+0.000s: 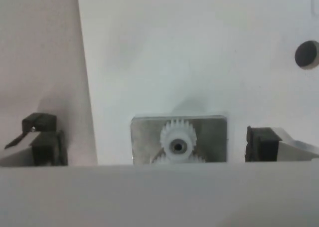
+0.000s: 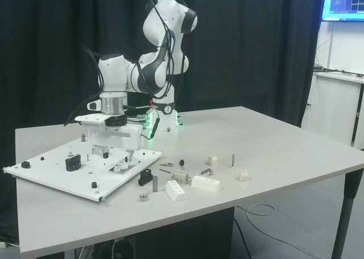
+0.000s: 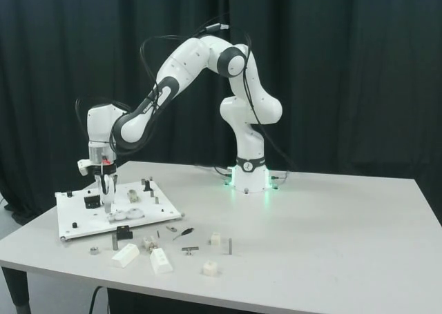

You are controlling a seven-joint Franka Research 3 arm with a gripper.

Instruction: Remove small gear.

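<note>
We see the gripper (image 1: 149,144) hanging over the white board (image 2: 51,168) on the grey desk (image 2: 273,139), its fingers (image 1: 261,143) spread wide and holding nothing. Between them, in the wrist view, the small gear (image 1: 178,144) sits on its grey metal plate (image 1: 144,137), meshed with a second white gear (image 1: 160,159) just beside it. Loose white blocks (image 2: 206,183) lie on the desk near the board.

Small white gear (image 1: 178,144), toothed, flat on grey metal plate (image 1: 144,137)
</note>
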